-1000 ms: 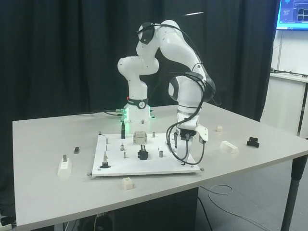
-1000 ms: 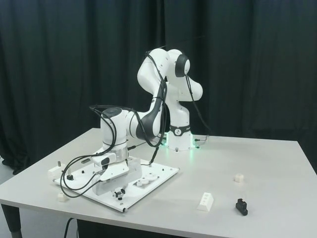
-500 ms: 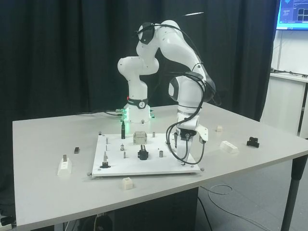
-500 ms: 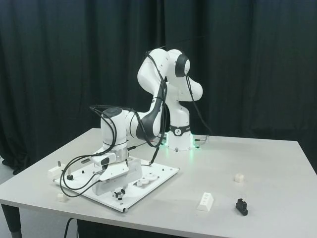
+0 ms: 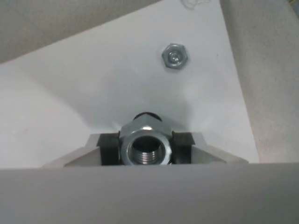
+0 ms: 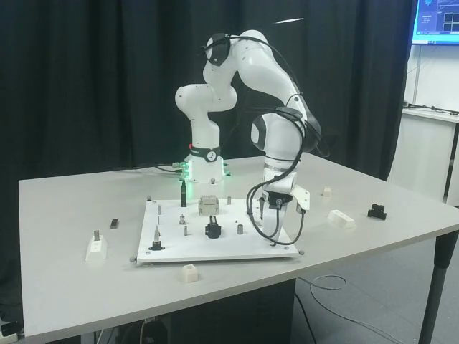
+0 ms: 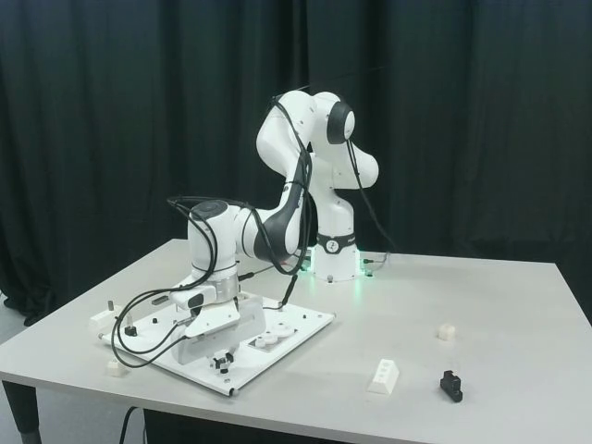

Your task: Insert bolt 4.

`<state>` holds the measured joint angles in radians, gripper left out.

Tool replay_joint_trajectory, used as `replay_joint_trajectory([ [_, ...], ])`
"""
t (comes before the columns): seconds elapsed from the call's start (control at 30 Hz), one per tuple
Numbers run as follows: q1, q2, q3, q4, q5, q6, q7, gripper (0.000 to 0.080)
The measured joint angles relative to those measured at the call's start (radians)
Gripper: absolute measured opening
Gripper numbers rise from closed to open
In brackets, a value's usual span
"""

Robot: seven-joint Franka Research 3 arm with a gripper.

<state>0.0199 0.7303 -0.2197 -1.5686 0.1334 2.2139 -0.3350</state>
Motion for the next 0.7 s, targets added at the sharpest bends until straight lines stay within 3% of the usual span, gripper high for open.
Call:
replay_joint_trajectory([
  [0.7,-0.001,0.000,0.000,-0.001,0.002,0.003,0.005,0.0225],
])
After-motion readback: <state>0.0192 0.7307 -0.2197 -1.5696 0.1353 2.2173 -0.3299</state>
